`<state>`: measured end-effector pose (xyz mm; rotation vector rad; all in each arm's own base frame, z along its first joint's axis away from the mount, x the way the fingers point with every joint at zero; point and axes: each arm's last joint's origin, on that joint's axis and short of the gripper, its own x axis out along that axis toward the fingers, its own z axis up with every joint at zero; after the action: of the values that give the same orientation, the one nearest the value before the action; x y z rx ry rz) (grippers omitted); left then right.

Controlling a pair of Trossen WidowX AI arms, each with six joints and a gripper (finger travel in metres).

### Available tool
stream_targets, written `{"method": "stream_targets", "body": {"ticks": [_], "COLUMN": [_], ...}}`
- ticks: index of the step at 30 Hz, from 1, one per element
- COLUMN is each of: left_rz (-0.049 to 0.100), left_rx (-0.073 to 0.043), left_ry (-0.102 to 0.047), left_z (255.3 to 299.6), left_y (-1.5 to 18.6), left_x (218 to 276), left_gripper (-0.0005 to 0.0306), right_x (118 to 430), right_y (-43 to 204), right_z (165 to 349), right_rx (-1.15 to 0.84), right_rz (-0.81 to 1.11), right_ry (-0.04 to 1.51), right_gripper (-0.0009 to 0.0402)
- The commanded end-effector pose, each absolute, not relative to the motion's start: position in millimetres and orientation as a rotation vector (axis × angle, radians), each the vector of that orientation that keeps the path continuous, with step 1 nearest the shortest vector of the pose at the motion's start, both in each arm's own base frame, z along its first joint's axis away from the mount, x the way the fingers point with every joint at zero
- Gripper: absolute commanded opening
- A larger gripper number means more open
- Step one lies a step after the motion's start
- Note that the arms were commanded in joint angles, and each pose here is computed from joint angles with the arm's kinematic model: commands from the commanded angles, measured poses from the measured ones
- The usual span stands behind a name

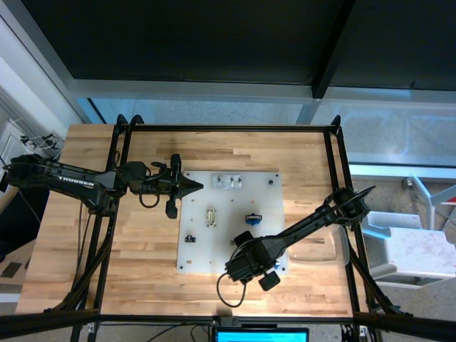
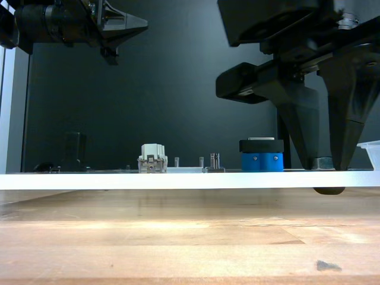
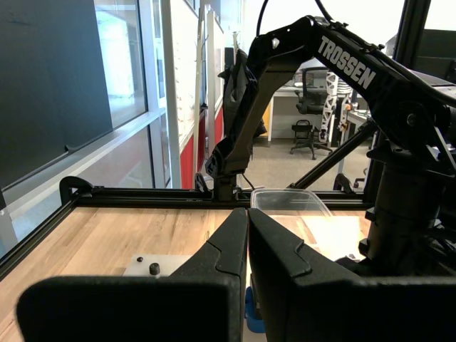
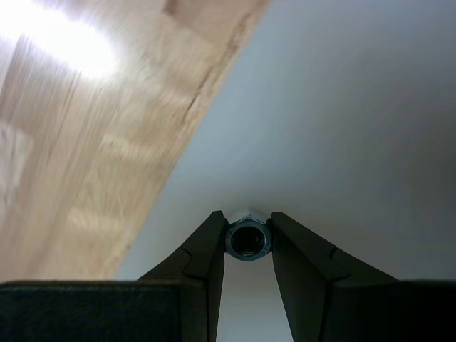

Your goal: Unfasten the M12 fastener and place in the container

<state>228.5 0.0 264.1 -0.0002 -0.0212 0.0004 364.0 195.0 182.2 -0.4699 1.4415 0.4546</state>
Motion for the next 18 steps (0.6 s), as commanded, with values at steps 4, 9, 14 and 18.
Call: {"method": "stream_targets", "body": {"ticks": [4,9,14,18], "left_rz": [0.0,0.001,0.0,0.0], "left_rx": [0.0,0.0,0.0,0.0], "left_ry": [-0.022,-0.022,-0.022,-0.022], "left_z": [264.2,264.2,264.2,264.2], "left_y": [0.0,0.1,0.0,0.0], "left_x": [228.5,228.5,228.5,228.5], "left_gripper": [0.0,0.0,0.0,0.0], "right_x": [363.8,363.7,364.4,365.0], "right_y": [195.0,195.1,195.6,195.7], "right_z": [183.4,183.4,183.5,183.5], "right_rx": [-0.703,-0.866,-1.026,-1.129], "right_rz": [0.668,0.818,0.961,1.04], "right_ry": [1.379,1.321,1.244,1.192], "right_gripper": [0.0014,0.0014,0.0014,0.0014]}}
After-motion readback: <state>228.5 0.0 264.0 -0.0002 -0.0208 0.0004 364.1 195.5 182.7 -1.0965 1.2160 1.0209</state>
